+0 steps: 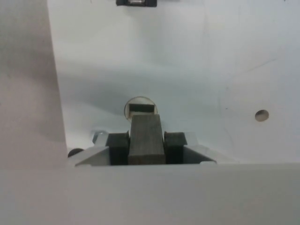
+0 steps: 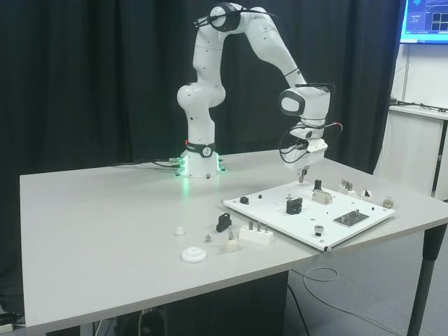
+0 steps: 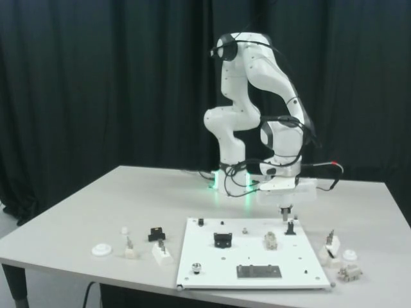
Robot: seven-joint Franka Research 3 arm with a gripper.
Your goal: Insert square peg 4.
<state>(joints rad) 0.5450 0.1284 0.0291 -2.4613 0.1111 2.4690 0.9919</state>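
Already we hold the square peg in our gripper, so the picking part of the task looks finished. The insertion itself is not yet done, as far as we can judge: in the wrist view the peg's lower end is above a round socket in the white board, and part of the dark opening shows beyond the peg's tip. Whether the tip already touches the socket, we cannot say.

The two black fingers are pressed against the peg from both sides, and the peg stands between them, sticking out downward past their tips. From the first room view the gripper hangs over the far edge of the board, close to its surface. What is left, we think, is to lower the peg straight into the opening and then release it.
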